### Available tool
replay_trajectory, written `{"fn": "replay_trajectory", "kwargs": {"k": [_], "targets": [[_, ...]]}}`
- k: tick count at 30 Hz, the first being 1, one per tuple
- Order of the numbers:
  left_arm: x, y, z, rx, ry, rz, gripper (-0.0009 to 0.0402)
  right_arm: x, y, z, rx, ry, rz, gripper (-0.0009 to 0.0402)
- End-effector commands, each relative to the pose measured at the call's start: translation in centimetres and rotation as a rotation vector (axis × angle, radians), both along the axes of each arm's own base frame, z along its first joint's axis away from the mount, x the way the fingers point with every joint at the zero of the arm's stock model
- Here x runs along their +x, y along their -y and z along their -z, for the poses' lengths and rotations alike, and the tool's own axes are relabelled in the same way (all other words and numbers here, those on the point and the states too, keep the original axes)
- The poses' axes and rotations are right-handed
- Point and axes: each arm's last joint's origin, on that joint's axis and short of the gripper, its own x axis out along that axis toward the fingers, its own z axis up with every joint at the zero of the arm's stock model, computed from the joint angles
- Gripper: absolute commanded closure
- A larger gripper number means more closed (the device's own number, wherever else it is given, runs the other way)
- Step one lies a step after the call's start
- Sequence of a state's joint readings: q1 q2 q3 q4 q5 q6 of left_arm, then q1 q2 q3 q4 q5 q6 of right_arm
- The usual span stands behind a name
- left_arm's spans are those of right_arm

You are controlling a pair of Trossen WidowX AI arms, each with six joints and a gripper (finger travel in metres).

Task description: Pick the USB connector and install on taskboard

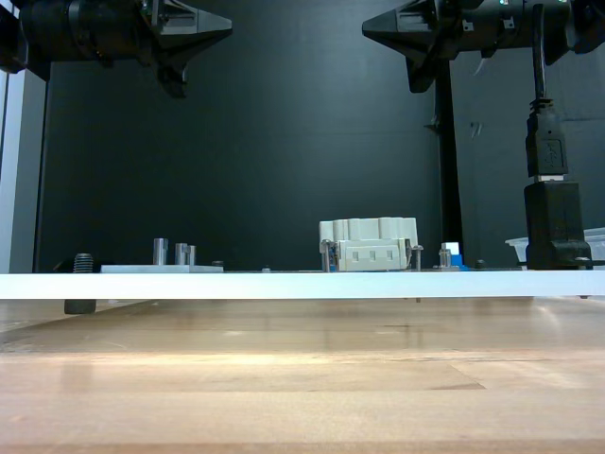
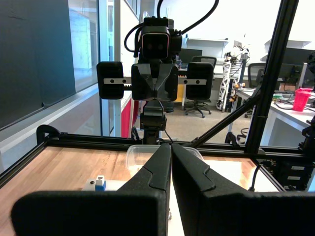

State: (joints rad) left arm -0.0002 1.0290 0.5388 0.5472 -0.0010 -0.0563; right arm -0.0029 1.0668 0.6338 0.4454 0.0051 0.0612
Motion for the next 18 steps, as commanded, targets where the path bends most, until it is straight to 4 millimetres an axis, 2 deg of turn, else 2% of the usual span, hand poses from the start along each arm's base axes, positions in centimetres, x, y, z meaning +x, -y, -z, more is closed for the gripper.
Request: {"fn": "replay_trajectory", "kwargs": {"k": [1, 18], "targets": [[0.00, 0.00, 0.00, 0.000, 0.000, 0.000, 0.0393, 0.00, -0.03, -0.07, -0.001, 0.009, -0.007, 0.0393], [0.00, -0.01, 0.00, 0.000, 0.000, 0.000, 0.0393, -0.08, -0.04, 0.44, -0.002, 0.008, -0.008, 0.0393]]}}
